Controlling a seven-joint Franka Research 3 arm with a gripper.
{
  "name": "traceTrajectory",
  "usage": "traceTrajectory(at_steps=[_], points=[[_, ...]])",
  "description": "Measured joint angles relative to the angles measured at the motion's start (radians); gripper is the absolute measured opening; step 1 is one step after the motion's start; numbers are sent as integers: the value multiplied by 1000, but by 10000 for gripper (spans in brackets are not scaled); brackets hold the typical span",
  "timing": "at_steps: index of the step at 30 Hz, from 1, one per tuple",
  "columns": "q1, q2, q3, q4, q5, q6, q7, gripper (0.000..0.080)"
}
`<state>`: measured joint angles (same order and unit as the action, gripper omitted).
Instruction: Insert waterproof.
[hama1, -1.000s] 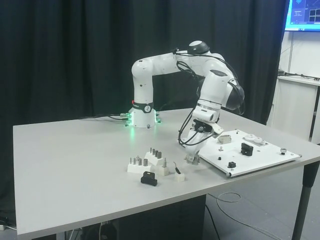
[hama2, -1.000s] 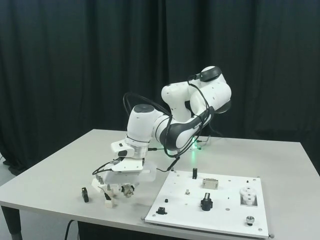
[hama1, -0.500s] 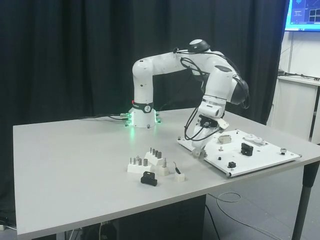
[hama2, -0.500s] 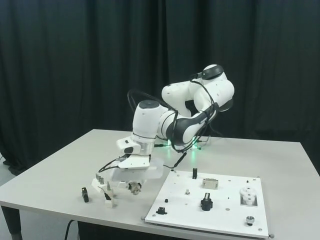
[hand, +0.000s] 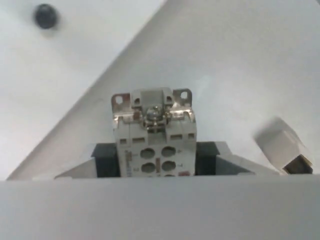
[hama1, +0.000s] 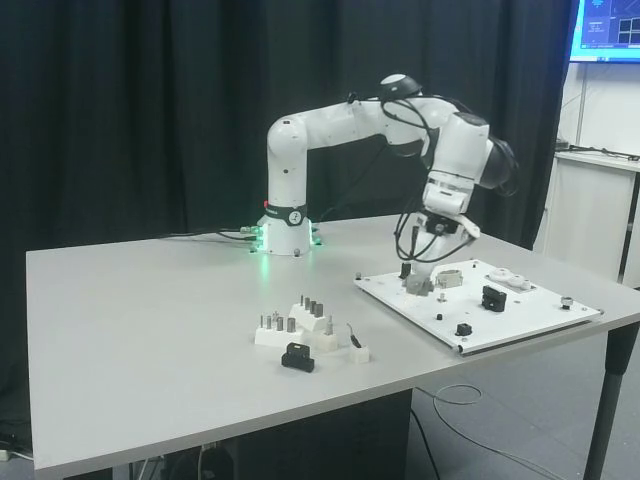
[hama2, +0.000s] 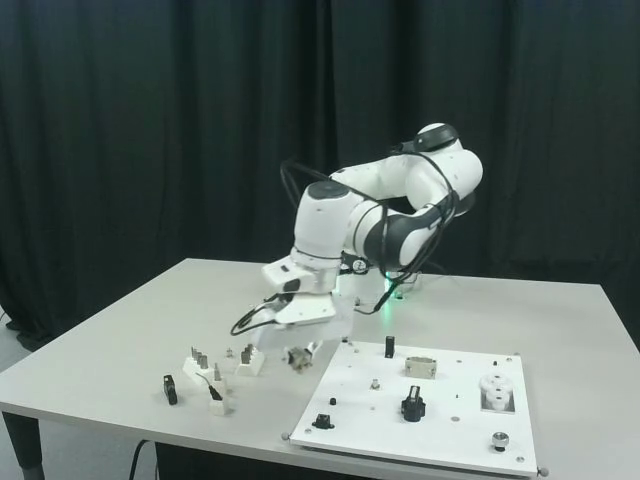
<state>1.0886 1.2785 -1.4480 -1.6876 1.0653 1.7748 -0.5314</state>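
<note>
The white robot arm (hama1: 340, 115) is reaching from its base at the far side of the grey table (hama1: 140, 320) toward the flat white assembly board (hama1: 520, 312) lying on the table's right part. The two-fingered gripper (hand: 152, 172) is pinching a small blocky waterproof connector (hand: 152, 137) with a metal bracket and a face of round pin holes; the jaws are pressed against its two sides. In the first room view the connector (hama1: 418, 286) is hanging just above the board's far left edge, near a small black upright part (hama1: 405, 270); in the second room view it (hama2: 298, 357) is sitting just off the board's (hama2: 450, 420) left edge. A small white block (hand: 282, 145) is lying on the table near the connector. Left of the board, white holders with grey metal pins (hama1: 298, 322) and a small black clip (hama1: 297, 356) are resting on the table.
</note>
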Motion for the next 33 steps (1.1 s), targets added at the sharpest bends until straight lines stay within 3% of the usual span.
traceTrajectory(at_steps=[6,15,29,33], points=[[47,-17,-16,0,-39,-47,-18,313],[111,-22,-44,-2,-45,-118,-17,313],[174,-32,-46,-21,-44,-109,6,313],[188,-32,-43,-27,-40,-109,-41,313]])
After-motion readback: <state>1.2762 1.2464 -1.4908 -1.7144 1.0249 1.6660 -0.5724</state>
